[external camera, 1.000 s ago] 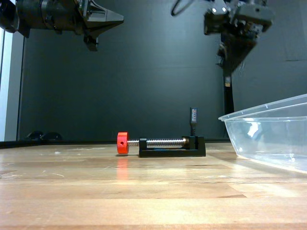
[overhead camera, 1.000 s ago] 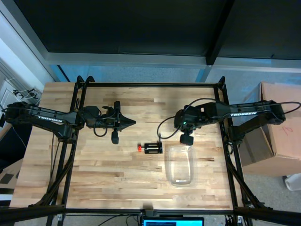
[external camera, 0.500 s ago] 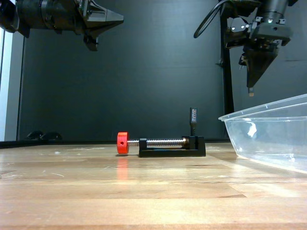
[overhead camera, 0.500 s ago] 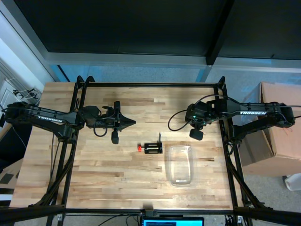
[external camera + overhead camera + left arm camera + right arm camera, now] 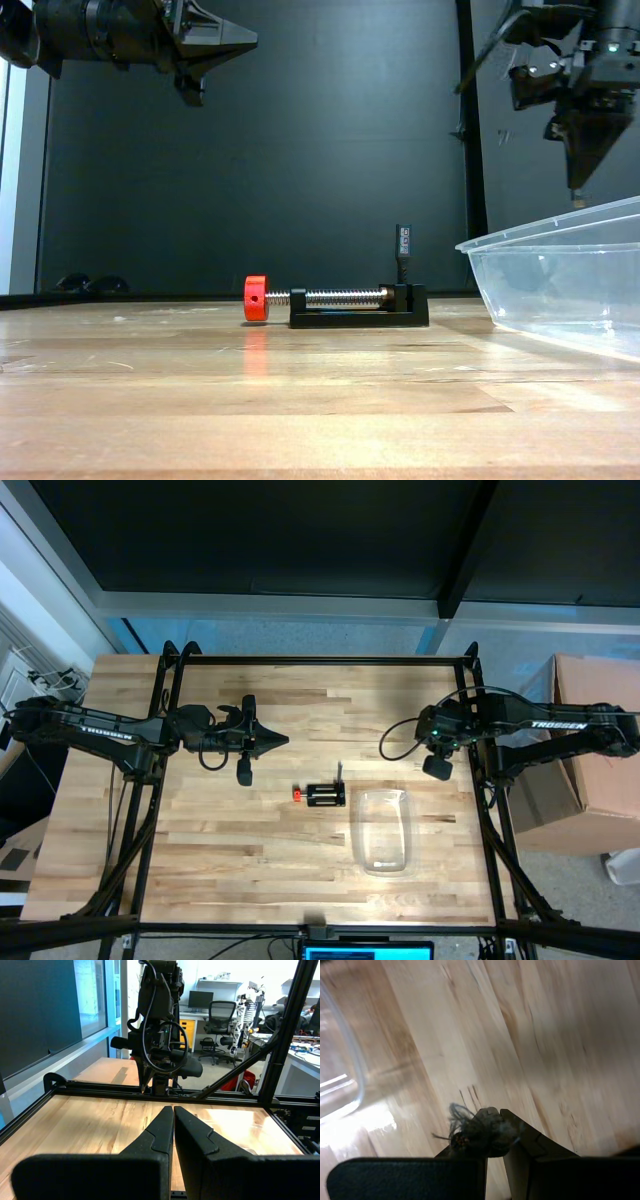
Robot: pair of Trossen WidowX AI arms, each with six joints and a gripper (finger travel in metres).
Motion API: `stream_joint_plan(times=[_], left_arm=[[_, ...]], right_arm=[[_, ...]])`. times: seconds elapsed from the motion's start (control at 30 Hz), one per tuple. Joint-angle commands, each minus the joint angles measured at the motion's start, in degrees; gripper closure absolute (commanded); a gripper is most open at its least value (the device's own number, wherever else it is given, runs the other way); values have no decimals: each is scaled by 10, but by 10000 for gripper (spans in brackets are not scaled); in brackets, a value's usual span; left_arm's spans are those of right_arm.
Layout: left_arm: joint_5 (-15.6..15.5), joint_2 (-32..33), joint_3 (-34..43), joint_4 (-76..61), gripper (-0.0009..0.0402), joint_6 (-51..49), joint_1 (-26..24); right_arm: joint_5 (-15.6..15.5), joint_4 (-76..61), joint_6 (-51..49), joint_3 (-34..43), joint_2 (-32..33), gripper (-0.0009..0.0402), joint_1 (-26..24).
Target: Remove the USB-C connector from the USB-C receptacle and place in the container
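A black clamp (image 5: 325, 796) (image 5: 350, 300) with a red knob lies mid-table, and the USB-C receptacle (image 5: 403, 240) stands upright in it. My right gripper (image 5: 437, 770) (image 5: 577, 195) hangs above the table, just past the far right corner of the clear container (image 5: 382, 830) (image 5: 560, 290). It is shut on a small dark piece, the USB-C connector (image 5: 480, 1135), held clear of its seat. Bare wood lies under the connector, with the container's rim (image 5: 340, 1085) off to one side. My left gripper (image 5: 285, 741) (image 5: 255, 42) (image 5: 173, 1108) is shut and empty, held high, left of the clamp.
A black metal frame (image 5: 320, 661) borders the table's far and side edges. A cardboard box (image 5: 590, 750) stands off the table to the right. Bare wood lies between the clamp and the left arm.
My right gripper has carried the connector to the right, away from the clamp and past the container's far end. The left arm has not moved.
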Motion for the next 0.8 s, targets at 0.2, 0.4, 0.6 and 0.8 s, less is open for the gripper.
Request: stream_joint_plan(times=[0.2,0.4,0.6,0.8], left_arm=[[0,0,0,0,393,0,0],[0,0,0,0,393,0,0],[0,0,0,0,393,0,0],[0,0,0,0,393,0,0]], right_arm=[[5,-15,25,-18,-22,393,0],[5,3,42,-58,-22,393,0],[-1,43,61,-108,-20,384,-1],[4,48,74,-105,-15,346,-1]])
